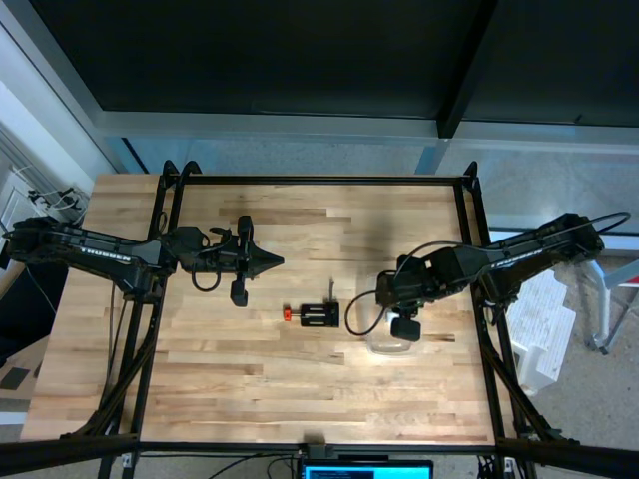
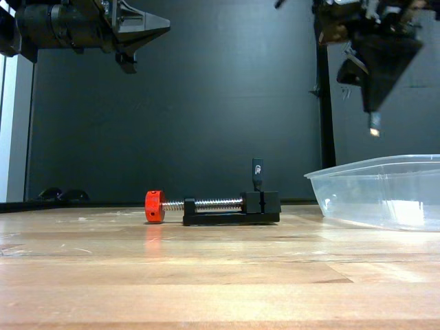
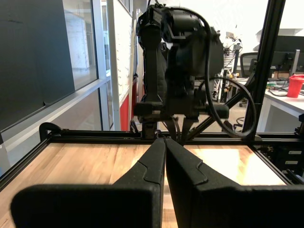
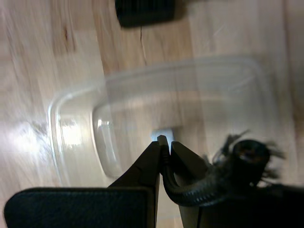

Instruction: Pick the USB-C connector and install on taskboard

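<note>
While your right gripper (image 2: 373, 113) pinches connector (image 2: 374, 129) above tray (image 2: 357, 196), board (image 2: 261, 204) lies lower, toward left gripper (image 3: 165, 145): closed, empty, parked high.

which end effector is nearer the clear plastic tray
Right. The right end effector, holding the tiny silvery USB-C connector, hangs directly above the clear plastic tray; the left end effector hangs high beyond the small black taskboard.

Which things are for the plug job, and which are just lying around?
For the job: USB-C connector, pinched in the right gripper above the clear tray; taskboard on the table.
Just there: clear tray; white square piece inside it; left gripper, shut, parked high at the left.
</note>
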Robot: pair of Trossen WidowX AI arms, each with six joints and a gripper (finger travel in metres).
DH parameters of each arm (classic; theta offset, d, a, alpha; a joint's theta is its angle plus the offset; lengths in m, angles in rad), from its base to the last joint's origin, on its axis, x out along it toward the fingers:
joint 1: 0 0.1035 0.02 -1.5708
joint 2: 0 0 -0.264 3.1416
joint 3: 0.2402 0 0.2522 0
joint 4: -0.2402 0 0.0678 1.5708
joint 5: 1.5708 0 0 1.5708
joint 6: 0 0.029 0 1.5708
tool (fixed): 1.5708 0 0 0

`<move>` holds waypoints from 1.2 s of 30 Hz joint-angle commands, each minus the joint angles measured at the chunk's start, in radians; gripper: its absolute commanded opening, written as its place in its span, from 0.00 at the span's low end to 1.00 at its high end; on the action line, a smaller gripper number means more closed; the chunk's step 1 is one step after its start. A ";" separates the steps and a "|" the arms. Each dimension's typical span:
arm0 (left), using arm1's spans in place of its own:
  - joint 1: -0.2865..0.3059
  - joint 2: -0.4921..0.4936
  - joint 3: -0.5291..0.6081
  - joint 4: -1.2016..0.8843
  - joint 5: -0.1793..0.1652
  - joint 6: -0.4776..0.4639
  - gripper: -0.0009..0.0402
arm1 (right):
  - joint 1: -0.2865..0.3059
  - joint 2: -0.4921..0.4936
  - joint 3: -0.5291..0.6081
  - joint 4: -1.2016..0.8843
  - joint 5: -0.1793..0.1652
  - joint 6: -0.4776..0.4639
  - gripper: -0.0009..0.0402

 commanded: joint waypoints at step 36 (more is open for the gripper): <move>0.000 0.000 0.000 0.000 0.000 0.000 0.02 | -0.074 0.465 0.530 -0.104 0.027 -0.112 0.02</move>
